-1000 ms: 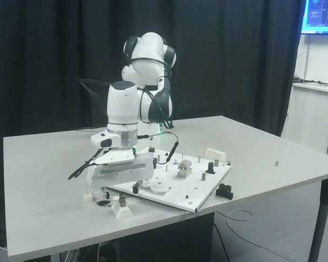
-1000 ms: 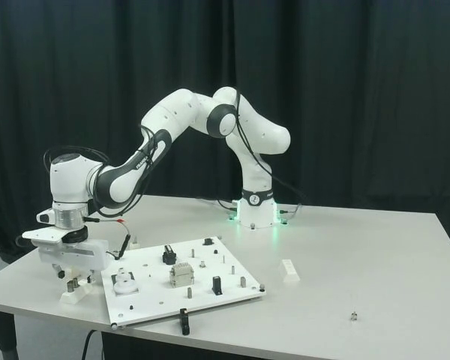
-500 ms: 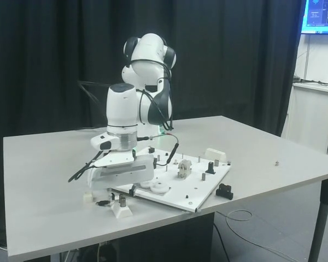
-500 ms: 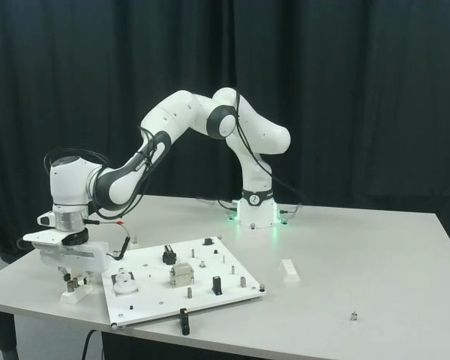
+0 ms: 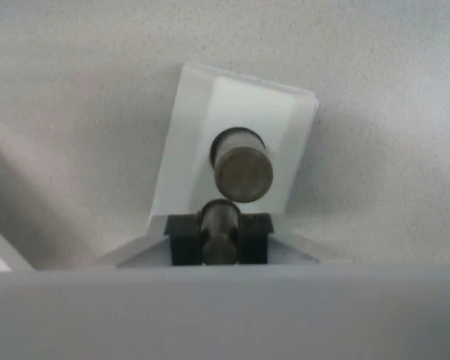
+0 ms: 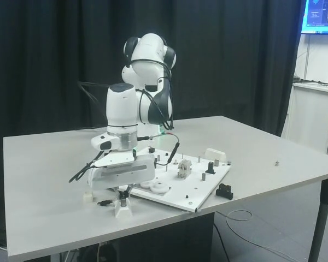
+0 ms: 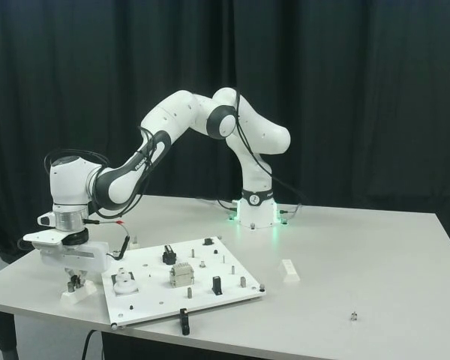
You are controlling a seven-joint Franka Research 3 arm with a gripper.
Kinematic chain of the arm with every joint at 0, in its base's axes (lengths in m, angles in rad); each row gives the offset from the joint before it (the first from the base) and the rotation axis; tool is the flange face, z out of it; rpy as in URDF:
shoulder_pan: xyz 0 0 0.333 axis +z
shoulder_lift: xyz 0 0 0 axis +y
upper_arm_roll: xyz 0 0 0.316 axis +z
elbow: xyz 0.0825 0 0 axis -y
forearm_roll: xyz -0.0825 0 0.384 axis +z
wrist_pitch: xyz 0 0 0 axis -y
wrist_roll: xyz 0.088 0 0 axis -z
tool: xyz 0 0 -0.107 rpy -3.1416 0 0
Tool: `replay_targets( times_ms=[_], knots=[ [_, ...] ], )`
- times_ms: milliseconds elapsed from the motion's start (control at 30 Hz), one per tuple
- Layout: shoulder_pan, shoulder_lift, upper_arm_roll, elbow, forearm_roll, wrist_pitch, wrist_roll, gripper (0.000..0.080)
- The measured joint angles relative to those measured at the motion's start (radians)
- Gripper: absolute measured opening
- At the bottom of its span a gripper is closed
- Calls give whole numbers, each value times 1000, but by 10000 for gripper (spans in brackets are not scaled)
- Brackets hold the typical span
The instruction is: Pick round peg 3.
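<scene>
In the wrist view, a grey round peg [image 5: 220, 225] sits between my black fingers [image 5: 181, 240], and my gripper [image 5: 220, 238] is shut on it. Just beyond it, a second grey round peg [image 5: 243, 172] stands upright in a white holder block [image 5: 191, 150] on the grey table. In the room views, the gripper [image 6: 120, 194] [image 7: 73, 280] hangs just above that holder [image 6: 122, 210] [image 7: 73, 295], off the left end of the white board [image 6: 175, 197] [image 7: 157, 301]. The held peg is too small to make out in the room views.
The white board carries several small pegs, a white gear and black parts. A black piece [image 6: 224, 190] [image 7: 184, 321] lies at its front edge. A white block [image 6: 215, 153] [image 7: 289, 270] and a tiny part [image 6: 276, 162] [image 7: 352, 316] lie on the table. A small white block [image 6: 88, 197] sits near the holder.
The hand has risen slightly above the holder over the last second, with the fingers staying over the same spot.
</scene>
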Motion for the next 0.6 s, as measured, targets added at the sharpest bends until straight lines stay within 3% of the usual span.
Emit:
replay_targets(
  times_ms=[33,67,600],
  knots=[
    [0,0,0,0,1,0,0,150],
    [0,0,0,0,2,0,0,99],
    [1,0,-10,27,2,-6,9,100]
  ],
)
